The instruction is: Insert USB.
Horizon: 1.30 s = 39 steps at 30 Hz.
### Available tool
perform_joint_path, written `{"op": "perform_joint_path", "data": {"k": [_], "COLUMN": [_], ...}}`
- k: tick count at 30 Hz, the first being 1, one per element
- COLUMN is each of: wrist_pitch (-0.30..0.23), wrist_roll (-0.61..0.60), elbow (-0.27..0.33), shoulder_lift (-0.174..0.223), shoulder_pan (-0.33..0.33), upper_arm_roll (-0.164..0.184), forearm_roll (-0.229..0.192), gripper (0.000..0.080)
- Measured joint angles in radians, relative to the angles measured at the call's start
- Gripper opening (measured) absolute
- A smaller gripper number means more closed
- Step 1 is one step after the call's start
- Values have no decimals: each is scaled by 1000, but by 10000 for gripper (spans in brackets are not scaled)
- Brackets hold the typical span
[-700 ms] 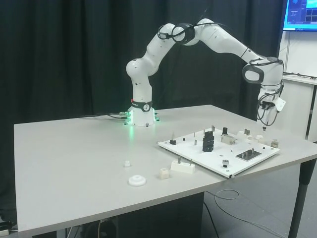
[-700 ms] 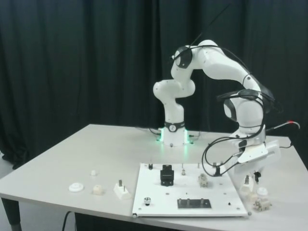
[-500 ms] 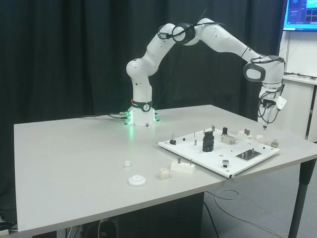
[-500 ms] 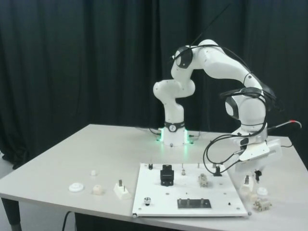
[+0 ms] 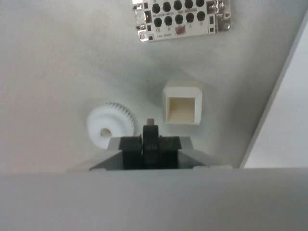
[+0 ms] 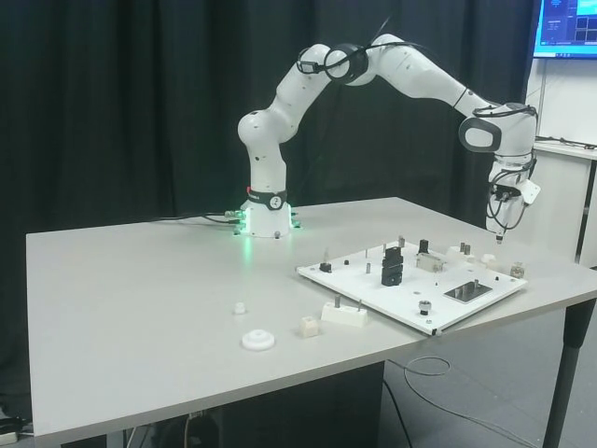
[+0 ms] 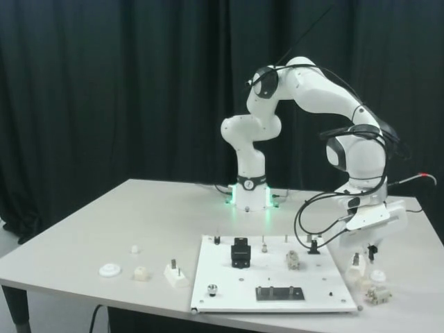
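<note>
Lifted a little since the earlier frames, the hand (image 5: 151,139) now hangs above the bench (image 6: 140,280) just off the white board's (image 6: 410,285) far edge. Its fingers (image 5: 131,147) are pinching a small black USB plug (image 5: 150,137), pointing down over a white gear (image 5: 110,126) and a hollow white cube (image 5: 182,104).

The USB plug (image 5: 150,139) is black with a small grey tip, standing upright between the two fingers (image 5: 131,147), above the grey table (image 5: 57,62) beside the white board (image 5: 284,130).
</note>
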<state>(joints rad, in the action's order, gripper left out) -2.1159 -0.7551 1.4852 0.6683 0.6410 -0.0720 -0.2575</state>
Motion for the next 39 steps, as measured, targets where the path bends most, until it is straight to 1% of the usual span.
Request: {"op": "perform_joint_path", "data": {"k": [14, 20, 25, 29, 35, 39], "wrist_pitch": [0, 10, 52, 97, 175, 231], "wrist_roll": [0, -5, -14, -19, -44, -74], "elbow": [-2, -2, -6, -9, -9, -9], "shoulder_lift": [1, 1, -4, -15, -42, -63], "shoulder_pan": [0, 0, 0, 0, -1, -2], "upper_arm_roll": [0, 0, -1, -3, -3, -3], "forearm_roll": [4, 18, 41, 61, 91, 121], "gripper": [70, 70, 70, 70, 70, 70]}}
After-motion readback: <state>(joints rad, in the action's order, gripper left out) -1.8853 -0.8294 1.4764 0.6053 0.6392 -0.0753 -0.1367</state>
